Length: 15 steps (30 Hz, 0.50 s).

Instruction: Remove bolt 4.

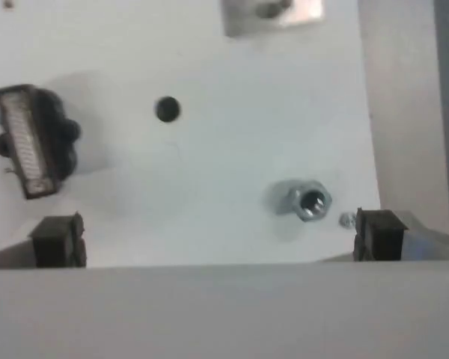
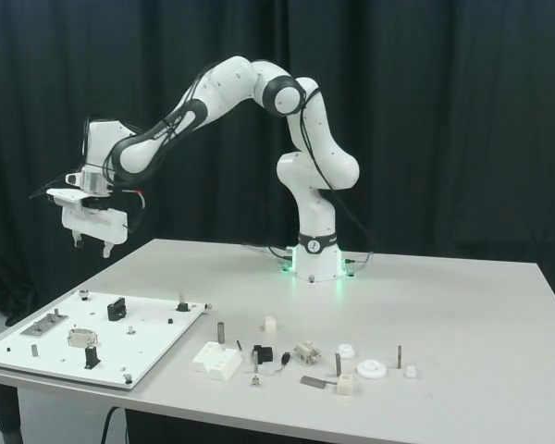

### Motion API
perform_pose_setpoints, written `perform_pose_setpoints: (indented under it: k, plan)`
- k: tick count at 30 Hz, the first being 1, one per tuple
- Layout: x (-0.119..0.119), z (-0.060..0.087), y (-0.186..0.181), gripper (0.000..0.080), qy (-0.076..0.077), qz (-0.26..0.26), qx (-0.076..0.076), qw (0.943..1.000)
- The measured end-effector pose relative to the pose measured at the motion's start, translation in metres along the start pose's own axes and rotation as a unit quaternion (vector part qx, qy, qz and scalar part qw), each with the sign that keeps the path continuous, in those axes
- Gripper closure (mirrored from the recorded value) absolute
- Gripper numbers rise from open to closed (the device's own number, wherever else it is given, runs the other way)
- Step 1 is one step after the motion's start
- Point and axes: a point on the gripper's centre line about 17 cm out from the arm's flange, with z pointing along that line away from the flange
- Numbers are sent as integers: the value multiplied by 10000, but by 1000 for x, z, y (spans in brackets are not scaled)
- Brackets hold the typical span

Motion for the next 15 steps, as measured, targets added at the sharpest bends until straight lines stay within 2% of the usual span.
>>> perform_pose_setpoints:
  k: [3,7,12,15]
  plan:
    - [-8,1,9,3,-7,255,139,9996]
    - [-18,2,18,3,-96,524,275,9982]
    - [-27,5,27,3,-234,688,373,9967]
    - [-28,7,31,3,-291,1030,401,9934]
